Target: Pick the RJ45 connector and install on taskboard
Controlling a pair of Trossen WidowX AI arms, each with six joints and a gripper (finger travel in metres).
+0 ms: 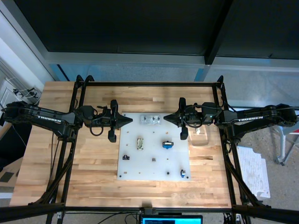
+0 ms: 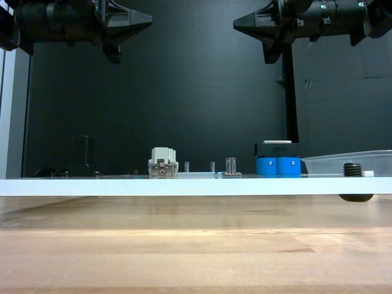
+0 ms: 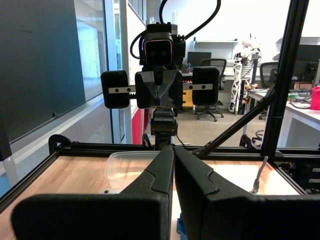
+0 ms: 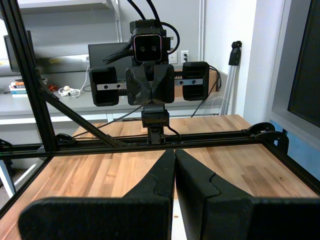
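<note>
Sitting at the white board [image 1: 140, 163]'s near right corner, the blue jack [image 1: 183, 174] lies well below and nearward of the right gripper [image 1: 165, 118], jaws pressed together, empty. Left gripper [image 1: 131, 120] likewise closed, raised opposite. Connector's place and heading: cannot tell.

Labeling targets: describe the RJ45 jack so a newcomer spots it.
Find the white rectangular board on the wooden table; the left claw and right claw hover shut over its far edge. The small blue jack sits at the board's near right corner, smaller than the blue block mid-board.
</note>
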